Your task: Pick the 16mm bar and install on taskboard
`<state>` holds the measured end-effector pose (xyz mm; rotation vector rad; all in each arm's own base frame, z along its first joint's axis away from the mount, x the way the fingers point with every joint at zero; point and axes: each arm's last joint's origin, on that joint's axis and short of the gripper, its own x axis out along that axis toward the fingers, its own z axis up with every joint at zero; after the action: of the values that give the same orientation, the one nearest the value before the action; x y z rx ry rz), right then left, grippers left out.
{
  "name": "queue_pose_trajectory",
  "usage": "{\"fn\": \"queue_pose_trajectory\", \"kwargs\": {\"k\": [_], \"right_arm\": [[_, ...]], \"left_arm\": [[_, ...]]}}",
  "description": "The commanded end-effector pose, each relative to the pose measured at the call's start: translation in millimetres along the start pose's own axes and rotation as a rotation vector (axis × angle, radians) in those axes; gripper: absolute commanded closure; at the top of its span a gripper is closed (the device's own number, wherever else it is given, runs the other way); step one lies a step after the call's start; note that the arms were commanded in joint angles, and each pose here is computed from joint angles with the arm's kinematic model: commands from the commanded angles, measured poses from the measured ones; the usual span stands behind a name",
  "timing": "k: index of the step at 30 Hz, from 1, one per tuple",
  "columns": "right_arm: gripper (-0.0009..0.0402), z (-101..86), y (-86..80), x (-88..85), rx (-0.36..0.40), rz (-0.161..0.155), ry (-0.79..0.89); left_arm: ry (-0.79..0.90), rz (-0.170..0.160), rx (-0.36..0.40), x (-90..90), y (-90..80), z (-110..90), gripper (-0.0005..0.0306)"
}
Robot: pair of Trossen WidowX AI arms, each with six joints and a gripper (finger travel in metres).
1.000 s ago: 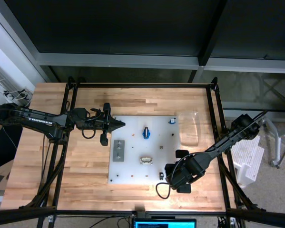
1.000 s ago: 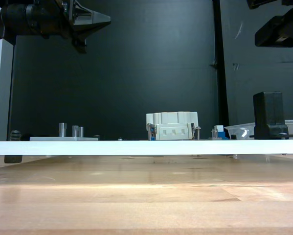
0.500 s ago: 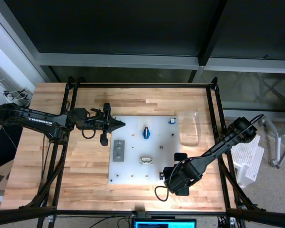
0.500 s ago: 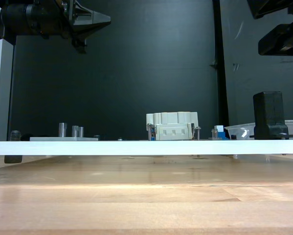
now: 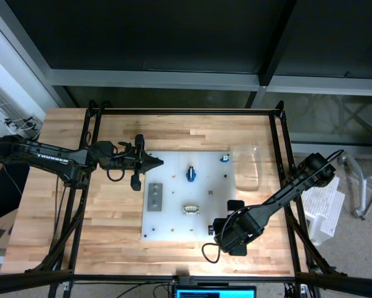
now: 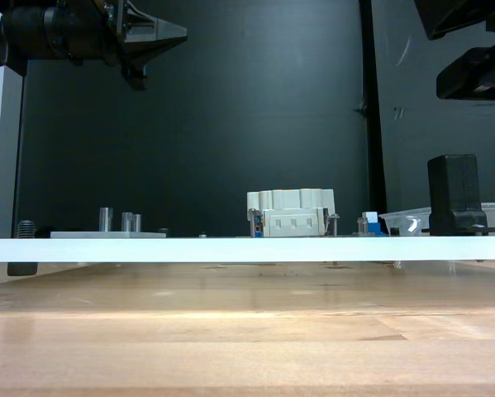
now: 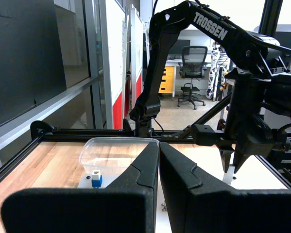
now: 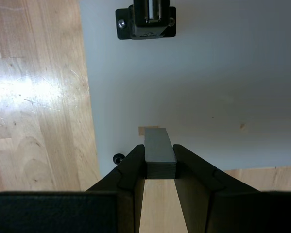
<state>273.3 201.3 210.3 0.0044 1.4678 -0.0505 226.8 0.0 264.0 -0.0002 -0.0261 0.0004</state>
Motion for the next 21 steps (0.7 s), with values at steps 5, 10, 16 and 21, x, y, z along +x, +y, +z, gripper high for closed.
{"fn": "queue_pose_trajectory", "kwargs": {"k": [5, 10, 16, 21], "right_arm": [[0.0391, -0.7, -0.4, 1.7, -0.001, -0.002, 0.003], [0.0391, -0.7, 0.3, 2.2, -0.003, 0.002, -0.002], [0.0391, -0.9, 1.1, 2.9, -0.004, 0.006, -0.006], [0.0391, -1.5, 1.4, 3.3, -0.007, 0.005, -0.006]], "left_arm": [[0.000, 0.000, 0.000, 0.1, 0.0, -0.1, 0.0300], [0.000, 0.000, 0.000, 0.1, 0.0, -0.1, 0.0300], [0.000, 0.000, 0.000, 0.1, 0.0, -0.1, 0.0300], [0.000, 0.000, 0.000, 0.1, 0.0, -0.1, 0.0300]]}}
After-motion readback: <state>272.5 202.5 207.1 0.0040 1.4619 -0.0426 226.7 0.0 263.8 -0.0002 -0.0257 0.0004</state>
